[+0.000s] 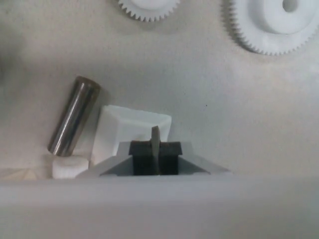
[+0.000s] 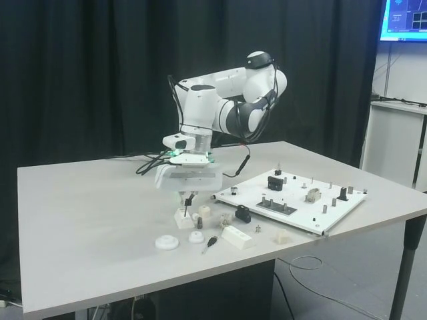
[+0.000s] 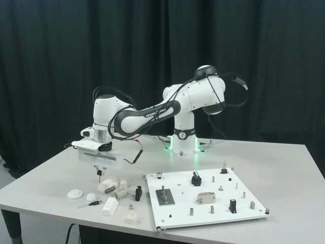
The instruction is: Place square peg 1.
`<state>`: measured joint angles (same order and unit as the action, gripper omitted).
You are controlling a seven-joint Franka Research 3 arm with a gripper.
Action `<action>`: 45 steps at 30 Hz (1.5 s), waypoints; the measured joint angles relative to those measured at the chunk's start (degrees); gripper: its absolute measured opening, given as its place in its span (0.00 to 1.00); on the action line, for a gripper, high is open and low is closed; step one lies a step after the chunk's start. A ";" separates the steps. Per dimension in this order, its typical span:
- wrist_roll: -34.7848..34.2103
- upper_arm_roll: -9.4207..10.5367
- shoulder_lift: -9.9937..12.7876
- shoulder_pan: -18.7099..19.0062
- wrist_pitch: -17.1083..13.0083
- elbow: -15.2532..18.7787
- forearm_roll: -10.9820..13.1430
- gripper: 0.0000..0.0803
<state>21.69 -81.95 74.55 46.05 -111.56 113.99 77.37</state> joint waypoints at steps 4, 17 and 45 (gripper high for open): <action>0.23 0.00 0.00 -0.19 0.30 -0.24 -0.01 0.03; 1.03 -0.01 0.08 -0.83 1.03 -0.81 -0.22 0.03; 1.30 -0.03 0.23 -0.82 2.75 -0.94 -0.79 0.03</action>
<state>23.00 -81.98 74.78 45.23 -108.81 113.05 76.59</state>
